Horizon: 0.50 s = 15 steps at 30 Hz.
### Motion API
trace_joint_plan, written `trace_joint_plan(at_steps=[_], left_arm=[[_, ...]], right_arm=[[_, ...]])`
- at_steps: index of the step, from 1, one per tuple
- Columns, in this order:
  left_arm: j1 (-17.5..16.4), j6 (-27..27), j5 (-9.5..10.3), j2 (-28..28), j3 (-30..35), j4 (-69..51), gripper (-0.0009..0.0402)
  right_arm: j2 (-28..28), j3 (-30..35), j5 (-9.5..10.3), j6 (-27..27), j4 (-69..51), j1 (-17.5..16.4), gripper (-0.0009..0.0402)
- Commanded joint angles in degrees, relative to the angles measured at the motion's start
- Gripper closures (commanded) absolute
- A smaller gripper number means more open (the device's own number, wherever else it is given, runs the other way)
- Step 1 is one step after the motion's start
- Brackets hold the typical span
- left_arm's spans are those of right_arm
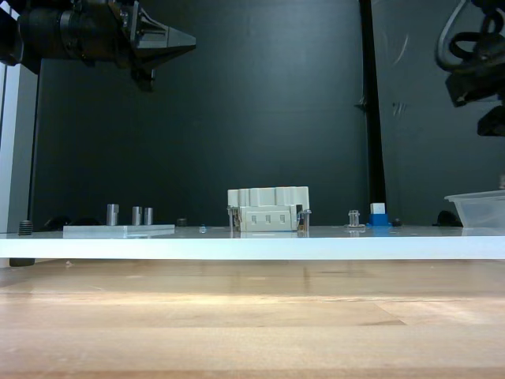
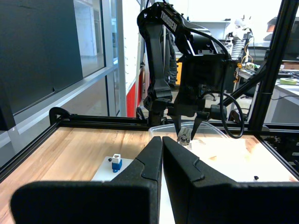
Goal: Remove the HAN10-E connector and place it in the container
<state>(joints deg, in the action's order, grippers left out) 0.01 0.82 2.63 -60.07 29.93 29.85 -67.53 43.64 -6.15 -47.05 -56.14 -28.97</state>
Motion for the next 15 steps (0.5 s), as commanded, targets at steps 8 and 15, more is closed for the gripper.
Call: trace_joint_plan(at_steps=[8, 15], left_arm=[[-0.02, -0.02, -0.02, -0.02, 0.02, 0.02, 0.0393], [-0.02, -0.02, -0.02, -0.02, 0.02, 0.02, 0.0393]], right_arm=[[-0.04, -4.44, 0.26, -2.01, 4.52, -1.36, 0.0381], [-0.07, -6.58, 0.22, -2.10, 5.81, -1.53, 0.0381]])
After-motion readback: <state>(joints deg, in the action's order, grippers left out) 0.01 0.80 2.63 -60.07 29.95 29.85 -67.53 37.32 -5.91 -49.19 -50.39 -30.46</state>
